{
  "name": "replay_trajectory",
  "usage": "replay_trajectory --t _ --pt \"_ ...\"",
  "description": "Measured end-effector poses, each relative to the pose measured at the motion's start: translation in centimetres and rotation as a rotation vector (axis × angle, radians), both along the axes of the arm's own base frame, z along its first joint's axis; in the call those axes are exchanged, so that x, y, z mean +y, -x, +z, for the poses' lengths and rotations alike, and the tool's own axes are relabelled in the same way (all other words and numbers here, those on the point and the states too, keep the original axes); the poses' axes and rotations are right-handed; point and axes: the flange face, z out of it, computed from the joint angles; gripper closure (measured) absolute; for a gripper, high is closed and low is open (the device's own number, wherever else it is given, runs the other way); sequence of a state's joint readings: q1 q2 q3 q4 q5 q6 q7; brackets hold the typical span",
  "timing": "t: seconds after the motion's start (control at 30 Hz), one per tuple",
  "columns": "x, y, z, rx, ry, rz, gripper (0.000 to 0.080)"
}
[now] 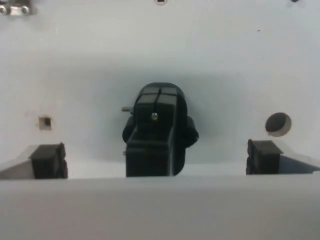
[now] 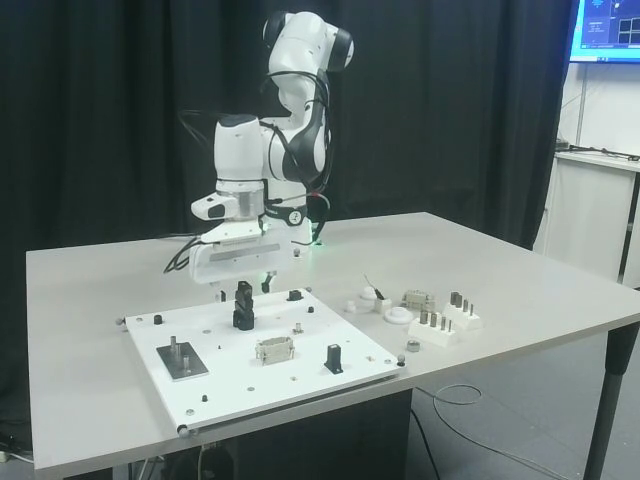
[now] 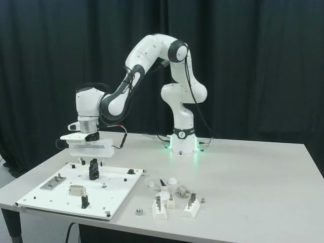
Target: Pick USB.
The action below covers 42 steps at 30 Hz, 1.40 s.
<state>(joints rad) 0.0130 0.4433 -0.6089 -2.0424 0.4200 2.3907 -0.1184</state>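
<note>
- The USB (image 1: 157,131) is a small black plug standing upright on the white board (image 2: 300,375), toward the board's far side and directly under the arm's wrist.
- The gripper (image 1: 156,159) hangs just above it with its fingers spread wide; in the wrist view the two black fingertips (image 1: 48,161) sit well apart on either side of the plug, touching nothing.
- It looks like moulded hard plastic: a blocky lower body, a rounded ribbed cap on top, and a small metal screw on its face. I'd judge it light and stiff, not fragile, though the smooth plastic might slip a little.
- The best hold, to my eye, is across the flat sides of the blocky body, below the rounded cap, where the pads would meet parallel faces.
- It may be seated in a socket in the board; I cannot tell how tightly, so a straight upward pull seems wise.
- The board is flat, matte and white, with small holes and black corner studs. A grey metal connector (image 2: 272,348) and another small black upright part (image 2: 333,358) sit nearer the front edge, well apart from the plug.
</note>
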Motion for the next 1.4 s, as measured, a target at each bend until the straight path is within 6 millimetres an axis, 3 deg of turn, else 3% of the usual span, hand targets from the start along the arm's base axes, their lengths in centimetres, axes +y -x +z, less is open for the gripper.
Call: replay_trajectory --t 1.4 --pt "0.1 -0.4 2.4 -0.028 0.018 0.025 0.0003"
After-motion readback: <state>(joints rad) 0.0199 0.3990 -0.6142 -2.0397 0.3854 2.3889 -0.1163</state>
